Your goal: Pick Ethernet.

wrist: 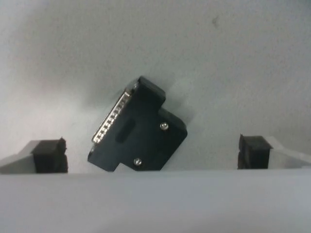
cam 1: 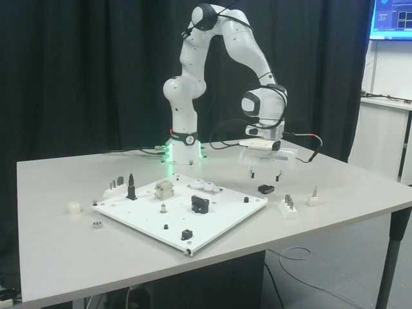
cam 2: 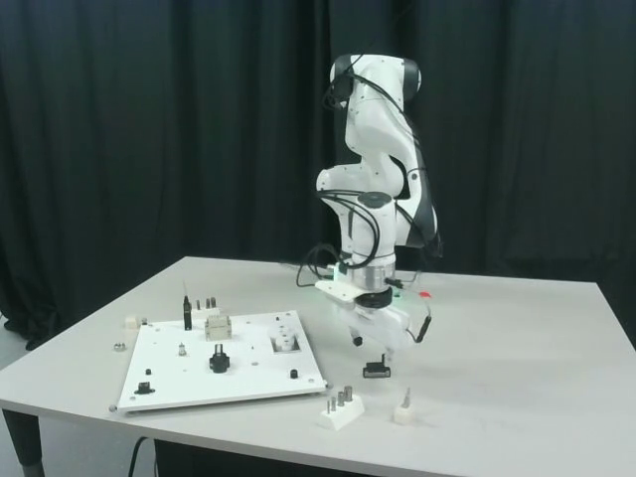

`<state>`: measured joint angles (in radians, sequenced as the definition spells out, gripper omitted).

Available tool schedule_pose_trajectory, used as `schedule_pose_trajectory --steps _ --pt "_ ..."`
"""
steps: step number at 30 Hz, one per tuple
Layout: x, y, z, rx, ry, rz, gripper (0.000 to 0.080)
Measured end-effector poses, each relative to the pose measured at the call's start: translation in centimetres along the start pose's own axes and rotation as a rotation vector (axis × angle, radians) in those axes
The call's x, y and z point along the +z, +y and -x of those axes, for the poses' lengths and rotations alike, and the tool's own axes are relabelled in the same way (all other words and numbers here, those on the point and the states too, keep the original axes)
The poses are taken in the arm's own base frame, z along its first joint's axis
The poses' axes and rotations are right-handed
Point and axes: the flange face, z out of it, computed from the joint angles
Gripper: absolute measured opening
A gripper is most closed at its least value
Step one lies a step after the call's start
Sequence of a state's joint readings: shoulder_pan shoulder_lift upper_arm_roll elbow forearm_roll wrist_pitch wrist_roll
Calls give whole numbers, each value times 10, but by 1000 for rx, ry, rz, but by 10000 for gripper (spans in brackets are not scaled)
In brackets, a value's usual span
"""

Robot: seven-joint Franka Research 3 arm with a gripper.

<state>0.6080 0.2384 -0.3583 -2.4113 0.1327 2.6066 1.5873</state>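
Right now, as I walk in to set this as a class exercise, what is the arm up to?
The white Franka arm holds its gripper open above a black connector that lies on the grey table, beside the white assembly board. The connector sits between the two fingertips but nothing grips it yet. It has a row of metal pins and two screws, so it looks more like a D-sub plug than Ethernet. The pick has not happened.
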Motion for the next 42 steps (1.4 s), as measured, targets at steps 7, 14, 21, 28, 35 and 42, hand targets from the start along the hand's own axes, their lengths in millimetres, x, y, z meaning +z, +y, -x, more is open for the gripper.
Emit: schedule_pose_trajectory --steps 7,14,21,28,35,42 --pt "0 0 2 -11 6 -6 796" --pt "-1 -1 4 -12 10 -14 799" --pt "-1 -1 5 -13 11 -19 800" --pt "-2 -2 6 -15 12 -34 800" --pt "-1 -1 7 -25 16 -38 800" --pt "-3 -3 11 -46 20 -66 800"
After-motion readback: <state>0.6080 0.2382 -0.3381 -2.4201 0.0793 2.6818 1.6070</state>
